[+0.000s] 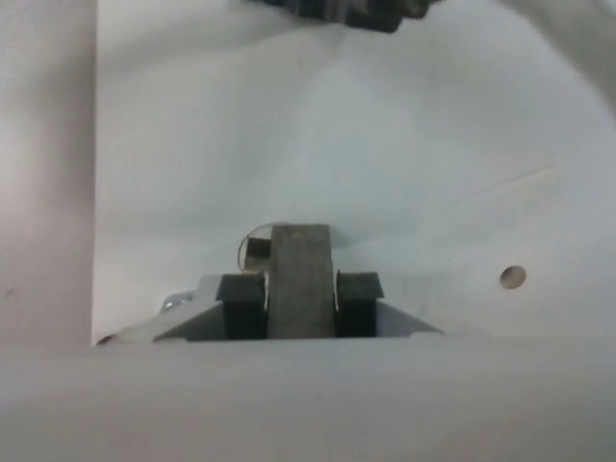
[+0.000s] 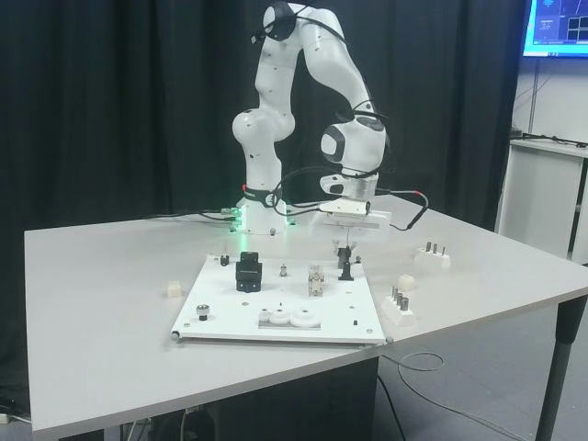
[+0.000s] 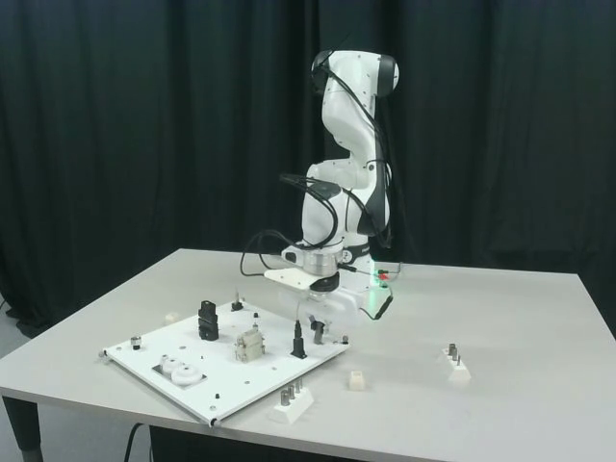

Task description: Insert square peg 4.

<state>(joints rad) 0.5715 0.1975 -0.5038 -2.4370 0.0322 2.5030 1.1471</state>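
The square peg (image 1: 300,279) is seen in the wrist view as a grey, flat-sided bar with a squared end, pinched between the two black fingertips (image 1: 243,306) of the jaws (image 1: 300,306). The jaws are thus pressed onto the peg from both sides, with no gap visible between pads and peg. Just beside the peg's end a small rounded opening (image 1: 252,248) in the white board (image 1: 385,164) is partly seen; whether the peg's end touches the board cannot be told.

No brand, label or legible writing is found on the peg, the board or the arm. A screen (image 2: 557,26) is visible at the upper edge of the first room view, but its text cannot be read.

In the room views the white arm (image 2: 276,110) is bent down over the far edge of the board, which lies on the grey bench (image 2: 92,294). The peg is held low over that edge, near a black upright fixture (image 2: 345,266). On the board a black block (image 2: 248,274), a grey block (image 2: 315,281) and white gears (image 2: 289,318) are also carried. Small white holders with pins (image 2: 400,307) stand on the bench beside the board.
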